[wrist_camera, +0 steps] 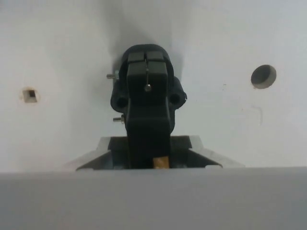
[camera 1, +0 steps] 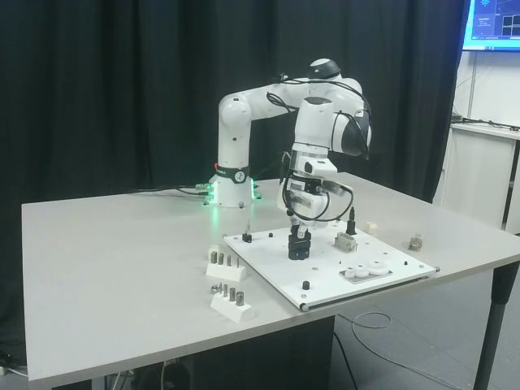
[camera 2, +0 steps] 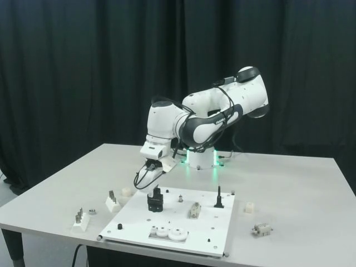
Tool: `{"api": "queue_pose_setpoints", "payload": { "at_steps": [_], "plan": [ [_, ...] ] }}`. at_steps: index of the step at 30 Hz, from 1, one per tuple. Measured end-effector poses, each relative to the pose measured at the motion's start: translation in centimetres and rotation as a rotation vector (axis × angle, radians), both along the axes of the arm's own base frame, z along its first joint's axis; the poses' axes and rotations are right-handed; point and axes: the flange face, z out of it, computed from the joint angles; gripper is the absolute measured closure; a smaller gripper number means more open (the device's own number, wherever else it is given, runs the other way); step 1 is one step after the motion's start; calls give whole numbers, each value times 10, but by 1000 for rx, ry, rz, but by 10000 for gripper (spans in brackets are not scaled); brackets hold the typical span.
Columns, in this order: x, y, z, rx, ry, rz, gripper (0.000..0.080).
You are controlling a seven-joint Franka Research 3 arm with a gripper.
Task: Insert D-SUB.
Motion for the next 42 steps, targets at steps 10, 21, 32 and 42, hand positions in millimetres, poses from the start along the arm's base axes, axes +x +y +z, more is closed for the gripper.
{"api": "queue_pose_setpoints", "payload": {
  "at_steps": [10, 21, 32, 42],
  "plan": [
    [0, 0, 0, -1, 1, 5, 648],
    [0, 1, 0, -2, 5, 34, 648],
    [0, 1, 0, -4, 5, 42, 648],
    [0, 1, 0, -4, 5, 43, 648]
  ]
}}
